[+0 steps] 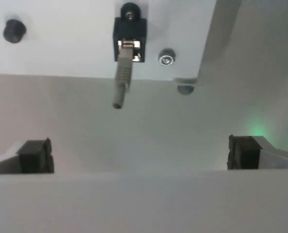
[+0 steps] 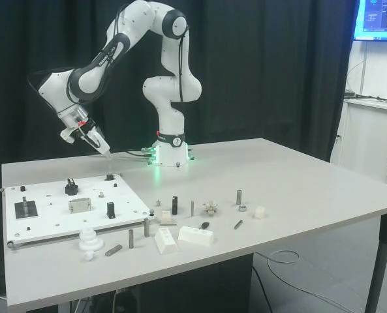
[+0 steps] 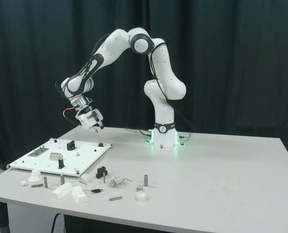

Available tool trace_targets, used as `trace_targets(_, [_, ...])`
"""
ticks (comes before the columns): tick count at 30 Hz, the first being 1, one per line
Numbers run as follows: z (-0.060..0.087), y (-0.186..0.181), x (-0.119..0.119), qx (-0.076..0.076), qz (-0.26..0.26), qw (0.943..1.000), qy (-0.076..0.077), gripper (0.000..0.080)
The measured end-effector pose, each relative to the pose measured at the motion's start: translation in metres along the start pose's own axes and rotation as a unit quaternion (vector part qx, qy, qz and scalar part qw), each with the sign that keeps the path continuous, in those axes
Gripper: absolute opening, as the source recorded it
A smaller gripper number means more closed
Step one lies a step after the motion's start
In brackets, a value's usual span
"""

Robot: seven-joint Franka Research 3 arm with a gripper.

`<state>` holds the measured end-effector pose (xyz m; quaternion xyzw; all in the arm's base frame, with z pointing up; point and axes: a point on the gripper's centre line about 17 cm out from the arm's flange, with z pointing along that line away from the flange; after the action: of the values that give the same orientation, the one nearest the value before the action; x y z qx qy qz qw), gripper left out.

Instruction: Remove Ethernet.

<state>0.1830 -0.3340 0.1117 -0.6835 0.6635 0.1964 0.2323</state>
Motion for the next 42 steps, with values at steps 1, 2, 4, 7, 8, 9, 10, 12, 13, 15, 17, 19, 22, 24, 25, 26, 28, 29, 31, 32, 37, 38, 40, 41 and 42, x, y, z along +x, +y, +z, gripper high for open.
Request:
trace_targets(1, [0.001, 0.001, 0.000, 0.002, 0.000, 1.0000, 0.001, 0.0800])
trace_targets(2, [0.002, 0.002, 0.000, 0.004, 0.000, 1.0000, 0.003, 0.0800])
trace_targets(4, [0.004, 0.003, 0.000, 0.008, 0.002, 1.0000, 0.004, 0.0800])
trace_targets(7, [0.007, 0.002, 0.000, 0.016, 0.004, 0.9998, 0.008, 0.0800])
trace_targets(8, [0.008, 0.002, 0.001, 0.018, 0.005, 0.9998, 0.010, 0.0800])
trace_targets(9, [0.009, 0.002, 0.001, 0.020, 0.006, 0.9997, 0.011, 0.0800])
trace_targets(10, [0.010, 0.002, 0.002, 0.022, 0.007, 0.9996, 0.013, 0.0800])
trace_targets(12, [0.012, 0.001, 0.003, 0.026, 0.009, 0.9995, 0.016, 0.0800])
trace_targets(13, [0.013, 0.001, 0.004, 0.028, 0.010, 0.9994, 0.018, 0.0800])
trace_targets(15, [0.015, 0.001, 0.006, 0.030, 0.012, 0.9992, 0.022, 0.0800])
trace_targets(17, [0.016, 0.000, 0.008, 0.030, 0.013, 0.9991, 0.025, 0.0800])
trace_targets(19, [0.017, 0.000, 0.009, 0.030, 0.013, 0.9990, 0.028, 0.0800])
trace_targets(22, [0.020, 0.000, 0.011, 0.029, 0.013, 0.9989, 0.033, 0.0800])
trace_targets(24, [0.021, 0.000, 0.012, 0.028, 0.013, 0.9989, 0.035, 0.0800])
trace_targets(25, [0.021, 0.000, 0.012, 0.028, 0.013, 0.9989, 0.036, 0.0800])
trace_targets(26, [0.022, 0.000, 0.012, 0.027, 0.012, 0.9989, 0.037, 0.0800])
trace_targets(28, [0.022, -0.001, 0.013, 0.026, 0.012, 0.9988, 0.039, 0.0800])
trace_targets(29, [0.023, -0.001, 0.014, 0.026, 0.012, 0.9988, 0.040, 0.0800])
trace_targets(31, [0.023, -0.001, 0.015, 0.025, 0.012, 0.9987, 0.042, 0.0800])
trace_targets(32, [0.024, -0.001, 0.015, 0.025, 0.012, 0.9987, 0.043, 0.0800])
trace_targets(37, [0.028, 0.002, 0.016, 0.023, 0.013, 0.9986, 0.047, 0.0800])
trace_targets(38, [0.029, 0.002, 0.016, 0.023, 0.014, 0.9985, 0.047, 0.0800])
trace_targets(40, [0.031, 0.002, 0.015, 0.025, 0.016, 0.9985, 0.046, 0.0800])
trace_targets(41, [0.033, 0.002, 0.015, 0.026, 0.017, 0.9985, 0.046, 0.0800])
trace_targets(42, [0.034, 0.002, 0.015, 0.027, 0.018, 0.9984, 0.046, 0.0800])
